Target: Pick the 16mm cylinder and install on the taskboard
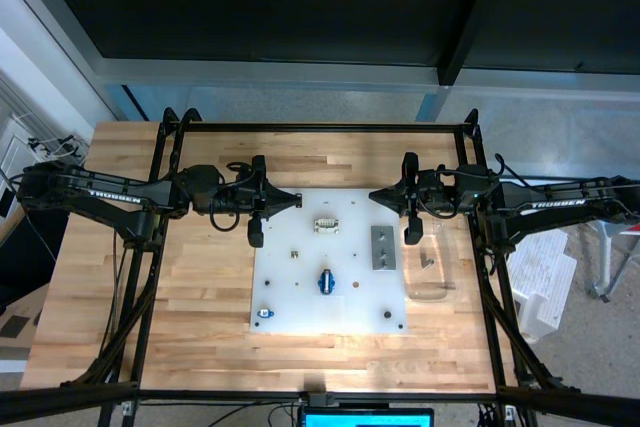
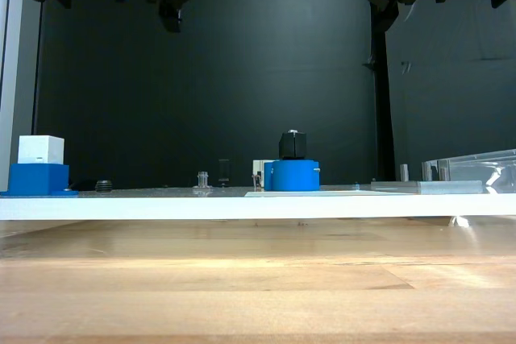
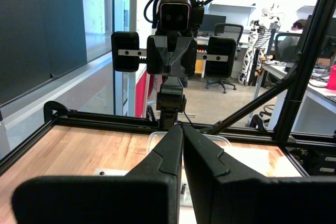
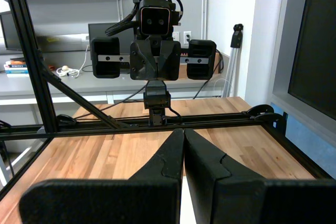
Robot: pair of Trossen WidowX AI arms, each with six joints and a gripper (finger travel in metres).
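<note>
**Clerk:** Entry one, the arms?

**Checker:** Left end effector (image 1: 298, 199): held high above the table (image 1: 200, 347) and pointing inward over the far left part of the taskboard (image 1: 300, 297). Its fingers are pressed together with nothing between them. The left wrist view shows the two fingers meeting along a single seam.

**Clerk:** And the other?

**Checker:** Right end effector (image 1: 372, 197): at about the same height, pointing inward over the far right part of the taskboard. It is likewise clenched on nothing. The two tips face each other across a gap and do not touch. In the low view both hang far above everything on the board.

**Clerk:** Entry two, the board?

**Checker:** Taskboard: a flat white square plate lying in the middle of the table. It carries these items:
- Grey multi-pin socket (image 1: 325, 224), near the far edge.
- Grey metal block (image 1: 384, 247) with two holes, toward the right edge.
- Blue connector (image 1: 325, 281), near the middle.

**Clerk:** Entry three, the cylinder?

**Checker:** 16mm cylinder (image 1: 425, 261): a tiny grey piece lying inside the clear plastic tray (image 1: 432, 295). The tray lies on the table just beside the taskboard's right edge. The piece is off the board and well apart from both end effectors. It is too small to tell whether it stands or lies.

**Clerk:** Surroundings?

**Checker:** Black frame (image 1: 320, 128), running round the table.
</note>
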